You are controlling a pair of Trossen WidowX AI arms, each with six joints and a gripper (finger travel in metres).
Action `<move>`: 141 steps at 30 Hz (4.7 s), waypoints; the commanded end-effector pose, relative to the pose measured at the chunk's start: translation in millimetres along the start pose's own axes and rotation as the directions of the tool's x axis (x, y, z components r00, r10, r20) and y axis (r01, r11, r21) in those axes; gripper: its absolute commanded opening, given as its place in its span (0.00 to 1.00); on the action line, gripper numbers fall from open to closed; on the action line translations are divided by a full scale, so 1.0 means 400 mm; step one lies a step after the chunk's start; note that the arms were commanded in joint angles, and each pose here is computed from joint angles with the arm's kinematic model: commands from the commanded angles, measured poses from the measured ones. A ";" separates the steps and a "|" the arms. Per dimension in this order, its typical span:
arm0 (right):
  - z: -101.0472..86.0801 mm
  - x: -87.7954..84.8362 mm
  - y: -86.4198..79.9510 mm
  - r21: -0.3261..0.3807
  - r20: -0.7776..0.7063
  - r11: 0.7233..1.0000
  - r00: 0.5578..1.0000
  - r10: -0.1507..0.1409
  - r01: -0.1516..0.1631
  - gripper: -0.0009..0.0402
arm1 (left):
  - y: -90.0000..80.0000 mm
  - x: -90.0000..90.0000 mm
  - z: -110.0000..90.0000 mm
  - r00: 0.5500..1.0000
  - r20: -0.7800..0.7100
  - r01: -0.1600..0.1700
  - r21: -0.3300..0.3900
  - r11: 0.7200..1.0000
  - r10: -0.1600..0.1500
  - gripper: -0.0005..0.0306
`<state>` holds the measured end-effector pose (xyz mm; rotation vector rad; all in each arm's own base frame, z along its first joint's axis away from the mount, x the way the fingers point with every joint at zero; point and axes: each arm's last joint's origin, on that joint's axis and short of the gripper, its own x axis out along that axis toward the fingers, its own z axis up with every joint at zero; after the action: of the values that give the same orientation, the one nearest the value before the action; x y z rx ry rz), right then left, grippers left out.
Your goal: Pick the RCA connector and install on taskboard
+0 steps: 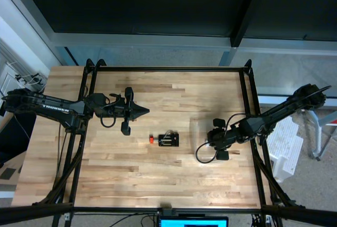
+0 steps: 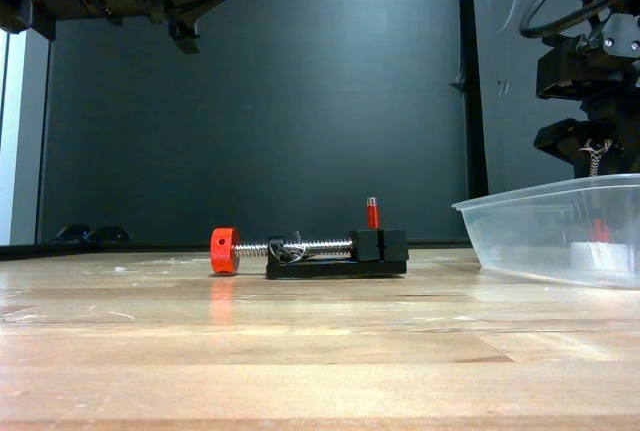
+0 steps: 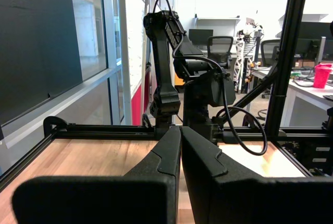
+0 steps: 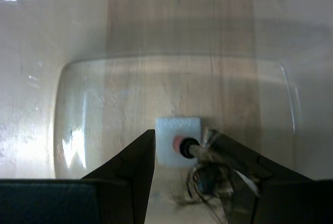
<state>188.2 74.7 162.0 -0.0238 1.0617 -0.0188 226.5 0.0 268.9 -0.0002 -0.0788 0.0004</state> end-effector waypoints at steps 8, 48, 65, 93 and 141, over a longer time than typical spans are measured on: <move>-0.004 0.005 -0.001 0.004 -0.003 1.000 1.000 0.000 0.000 0.32 | 0.000 0.000 0.000 1.000 0.000 0.000 0.000 1.000 0.000 0.02; 0.011 -0.029 -0.003 0.009 0.015 1.000 1.000 0.008 -0.008 0.02 | 0.000 0.000 0.000 1.000 0.000 0.000 0.000 1.000 0.000 0.02; 0.068 -0.170 -0.016 -0.002 -0.004 1.000 1.000 0.002 -0.002 0.02 | 0.000 0.000 0.000 1.000 0.000 0.000 0.000 1.000 0.000 0.02; 0.204 -0.109 -0.039 0.066 -0.007 0.997 0.999 -0.033 0.034 0.02 | 0.000 0.000 0.000 1.000 0.000 0.000 0.000 1.000 0.000 0.02; 0.461 0.081 -0.025 0.115 -0.043 0.991 0.997 -0.067 0.072 0.02 | 0.000 0.000 0.000 1.000 0.000 0.000 0.000 1.000 0.000 0.02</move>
<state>365.8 65.7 224.5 0.0444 1.0947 -0.1440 226.5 0.0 268.9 -0.0002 -0.0784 0.0008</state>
